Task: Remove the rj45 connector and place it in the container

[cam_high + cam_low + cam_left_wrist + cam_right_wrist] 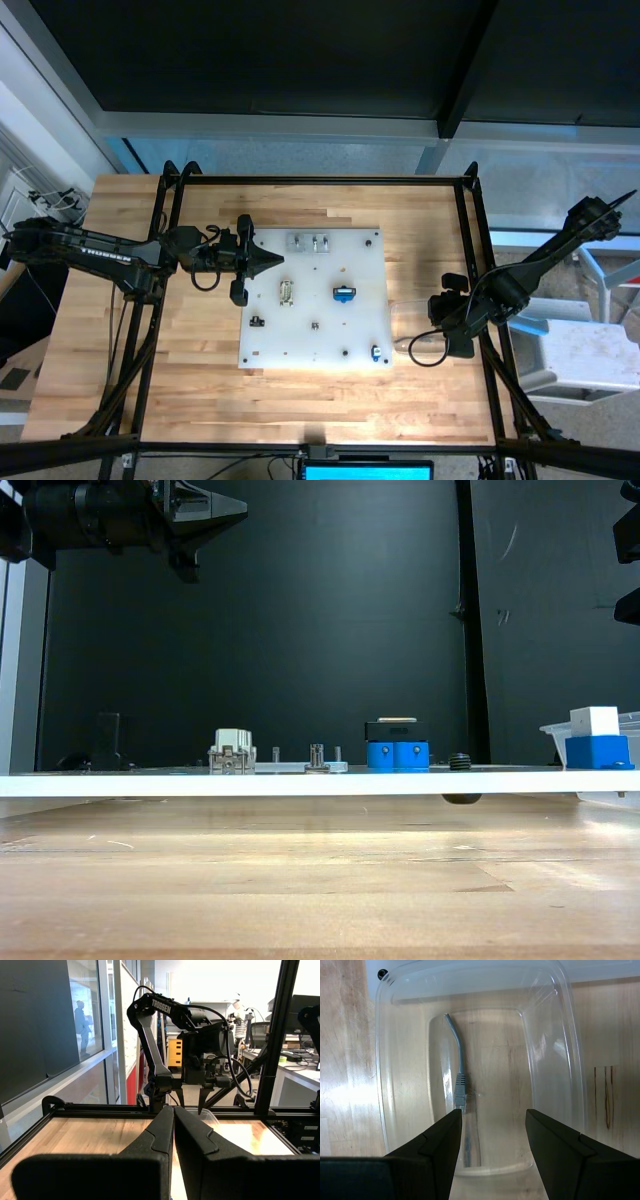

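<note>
On the wooden counter (150, 360) lies the white board (310, 345). Just off its 4 o'clock side sits the clear container (380, 1060), close beside the board's edge. The rj45 connector (461, 1094), a grey plug on a short grey cable stub, lies flat inside it. The right tool (492, 1112) hangs directly above the container with its fingers apart, gripping nothing. Farther back, at the board's 10 o'clock, the left tool (272, 261) hovers high over the board's edge. Its fingers are pressed together and empty, pointing toward 3 o'clock.
</note>
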